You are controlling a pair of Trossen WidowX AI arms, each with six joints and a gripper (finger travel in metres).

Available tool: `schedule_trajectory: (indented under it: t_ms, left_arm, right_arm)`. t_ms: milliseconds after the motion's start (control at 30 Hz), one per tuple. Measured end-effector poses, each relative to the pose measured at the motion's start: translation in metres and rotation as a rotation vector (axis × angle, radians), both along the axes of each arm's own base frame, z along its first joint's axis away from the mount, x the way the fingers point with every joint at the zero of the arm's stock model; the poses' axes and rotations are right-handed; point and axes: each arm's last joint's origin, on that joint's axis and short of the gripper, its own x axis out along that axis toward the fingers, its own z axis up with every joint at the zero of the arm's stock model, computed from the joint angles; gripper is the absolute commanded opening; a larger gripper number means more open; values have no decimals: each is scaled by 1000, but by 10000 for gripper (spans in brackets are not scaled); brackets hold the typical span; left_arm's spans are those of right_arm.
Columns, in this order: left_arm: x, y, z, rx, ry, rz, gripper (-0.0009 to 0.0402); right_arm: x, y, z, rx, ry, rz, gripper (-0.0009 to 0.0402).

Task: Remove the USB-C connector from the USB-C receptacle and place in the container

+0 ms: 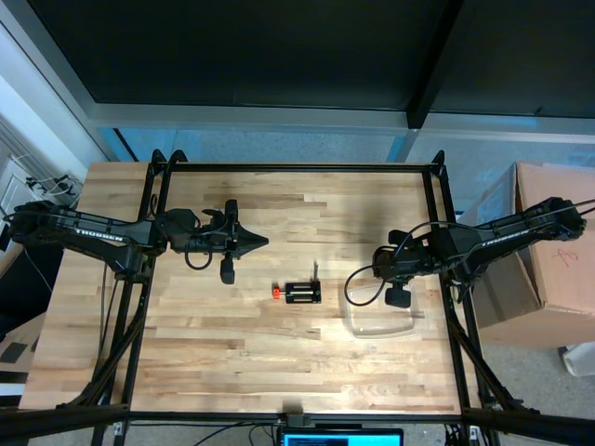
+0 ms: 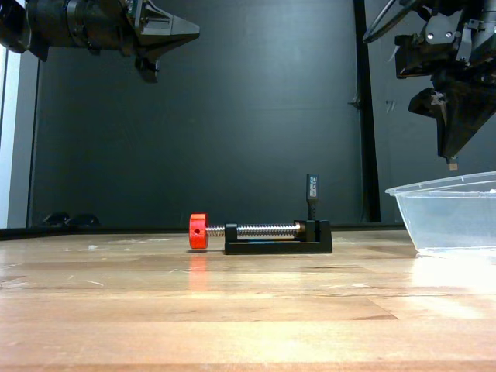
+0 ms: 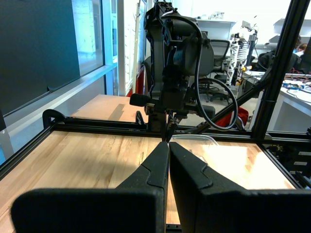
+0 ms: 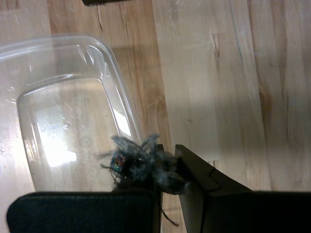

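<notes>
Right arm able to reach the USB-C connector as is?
Likely yes: USB-C connector stands seated upright, clear above; right end effector hangs over the container, left end effector high at left, nothing between.

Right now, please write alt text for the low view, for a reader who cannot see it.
A USB-C plug stands upright, seated in a small black clamp with a red knob on a wooden table. The right pincer hangs above a clear plastic tub at the right; the left pincer, shut, hovers high at the left.
</notes>
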Motion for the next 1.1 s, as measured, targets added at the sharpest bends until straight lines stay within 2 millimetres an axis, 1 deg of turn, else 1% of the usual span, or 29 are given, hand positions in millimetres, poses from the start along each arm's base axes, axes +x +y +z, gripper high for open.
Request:
schedule_trajectory:
  t_ms: [233, 367, 567, 900, 1000, 1100]
  left_arm:
    - [0, 0, 0, 0, -1, 0, 0]
    - [0, 0, 0, 0, 0, 0, 0]
    - [0, 0, 0, 0, 0, 0, 0]
    - [0, 0, 0, 0, 0, 0, 0]
    - [0, 0, 0, 0, -1, 0, 0]
    - [0, 0, 0, 0, 0, 0, 0]
  right_arm:
    - [0, 0, -1, 1, -4, -3, 0]
    - [0, -6, -5, 0, 5, -44, 0]
    - [-1, -16, -23, -3, 9, -100, 0]
    - [-4, -15, -50, 49, -13, -104, 1]
    - [-6, -15, -55, 48, -1, -107, 15]
    - [-7, -16, -57, 47, 2, -108, 51]
